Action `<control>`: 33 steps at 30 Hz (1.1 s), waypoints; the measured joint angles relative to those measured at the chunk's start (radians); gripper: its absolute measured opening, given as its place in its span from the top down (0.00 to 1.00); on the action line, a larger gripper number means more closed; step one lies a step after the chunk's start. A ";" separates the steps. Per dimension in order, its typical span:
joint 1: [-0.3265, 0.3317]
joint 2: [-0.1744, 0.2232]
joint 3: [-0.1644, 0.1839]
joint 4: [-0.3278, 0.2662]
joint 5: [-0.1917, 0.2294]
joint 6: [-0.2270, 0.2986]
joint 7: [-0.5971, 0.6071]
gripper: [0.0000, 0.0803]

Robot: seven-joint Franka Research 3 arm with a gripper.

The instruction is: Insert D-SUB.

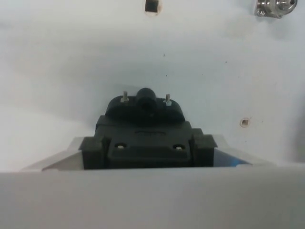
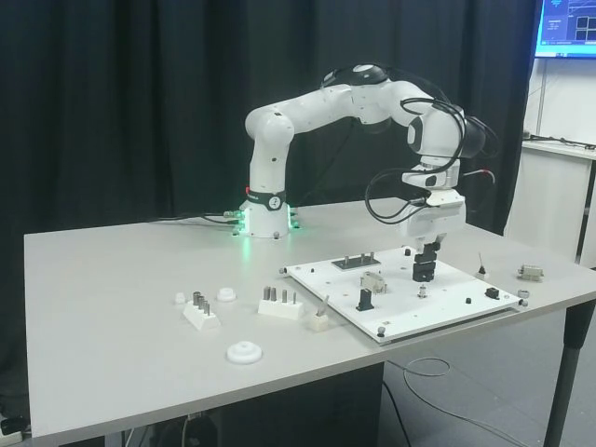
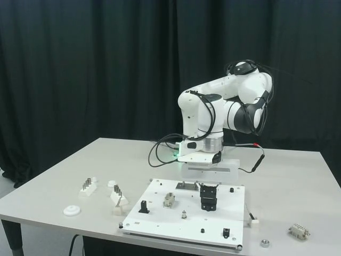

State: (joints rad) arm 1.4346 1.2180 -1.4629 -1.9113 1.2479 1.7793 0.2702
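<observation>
One black plastic D-SUB connector sits clamped in the jaws, which are closed on its sides, held just above the white square assembly board on the grey tabletop. Two small metal screws stick out of its far end. Small square hole in board nearby.

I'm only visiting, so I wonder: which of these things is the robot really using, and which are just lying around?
In use:
- end effector
- black plug it holds
- white board

Lying about:
- white disc
- two peg blocks
- connector on the table
- nut
</observation>
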 joint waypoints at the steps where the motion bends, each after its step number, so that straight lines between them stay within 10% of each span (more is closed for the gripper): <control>1: 0.000 0.000 0.000 0.000 0.000 0.001 0.000 0.52; 33: -0.003 0.000 0.000 -0.001 0.012 0.001 0.054 0.52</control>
State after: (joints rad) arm 1.4314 1.2180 -1.4624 -1.9119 1.2596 1.7805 0.3241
